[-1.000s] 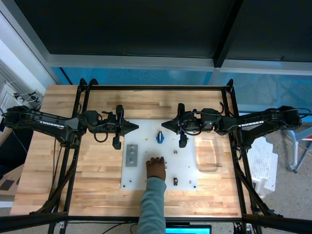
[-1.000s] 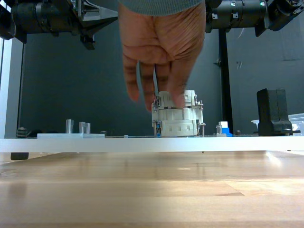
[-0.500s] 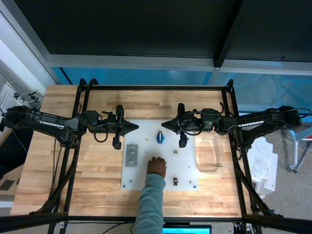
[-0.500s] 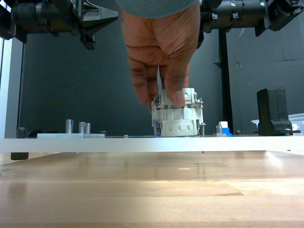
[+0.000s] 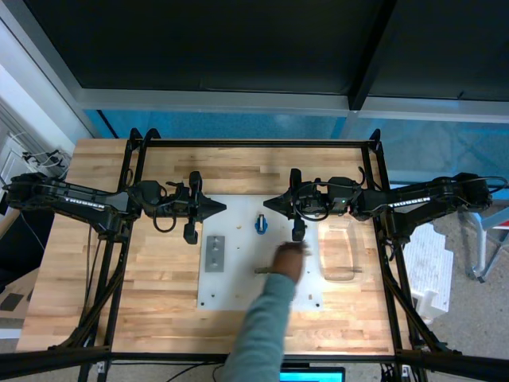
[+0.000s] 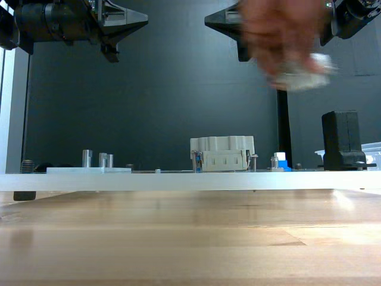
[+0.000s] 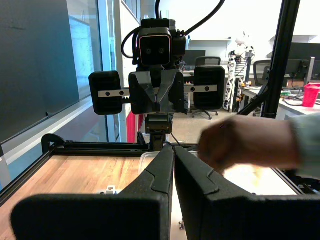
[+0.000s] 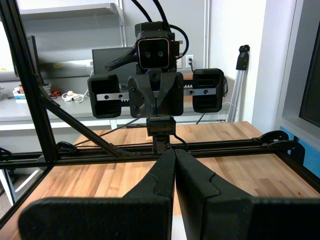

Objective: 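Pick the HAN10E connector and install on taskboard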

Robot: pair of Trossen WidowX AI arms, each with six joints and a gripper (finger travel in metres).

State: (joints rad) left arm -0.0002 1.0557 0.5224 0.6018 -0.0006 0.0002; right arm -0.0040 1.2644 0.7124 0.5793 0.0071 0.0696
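Wooden tabletop (image 5: 119,270) carries the white taskboard (image 5: 231,296), with the HAN10E connector (image 6: 222,154) seated on it. A blurred hand (image 6: 280,36) hovers above, holding perhaps a matching pale piece (image 6: 305,72). Left gripper (image 7: 174,148) and right gripper (image 8: 174,150) hang clenched and empty over the board's far edge.

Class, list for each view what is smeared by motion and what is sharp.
High view: the person's hand is smeared over the taskboard; the left gripper and right gripper, shut, hovering near its far edge, are crisp. Low view: hand blurred, pale block on the board sharp. Left wrist view: hand blurred. Right wrist view: all sharp.
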